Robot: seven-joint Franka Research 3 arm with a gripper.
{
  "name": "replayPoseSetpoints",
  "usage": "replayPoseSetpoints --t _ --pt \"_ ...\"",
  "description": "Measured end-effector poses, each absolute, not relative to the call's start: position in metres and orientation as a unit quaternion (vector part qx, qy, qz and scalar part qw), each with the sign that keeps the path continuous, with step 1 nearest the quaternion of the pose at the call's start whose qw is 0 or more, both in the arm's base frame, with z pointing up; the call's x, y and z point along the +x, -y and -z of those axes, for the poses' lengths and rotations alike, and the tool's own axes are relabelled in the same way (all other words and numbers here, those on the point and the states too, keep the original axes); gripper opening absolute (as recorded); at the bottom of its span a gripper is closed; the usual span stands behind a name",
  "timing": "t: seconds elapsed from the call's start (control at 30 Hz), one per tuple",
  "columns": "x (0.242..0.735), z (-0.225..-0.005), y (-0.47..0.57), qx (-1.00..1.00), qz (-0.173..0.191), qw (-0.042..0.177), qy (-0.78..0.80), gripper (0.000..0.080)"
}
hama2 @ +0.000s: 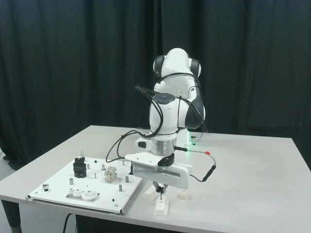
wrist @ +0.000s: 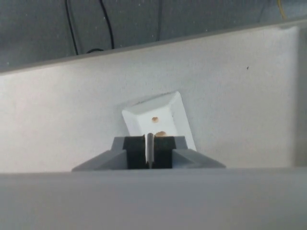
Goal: Insert round peg 1.
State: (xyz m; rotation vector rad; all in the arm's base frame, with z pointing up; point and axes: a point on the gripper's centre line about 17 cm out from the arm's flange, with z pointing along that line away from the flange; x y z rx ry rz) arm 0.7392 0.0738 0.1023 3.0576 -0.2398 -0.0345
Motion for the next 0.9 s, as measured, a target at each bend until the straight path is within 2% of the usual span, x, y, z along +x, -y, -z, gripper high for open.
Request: replayPoseSetpoints --t 0.5,0.73,0.9 --pt "0.74 -0.108 -0.069 0.996 0.011 0.046 0.076 0.0032" --pt "0.735 -0.126 -0.053 0.995 0.021 0.068 0.073 0.0032" --pt "0.726 -0.149 -0.031 0.992 0.033 0.096 0.073 0.0032"
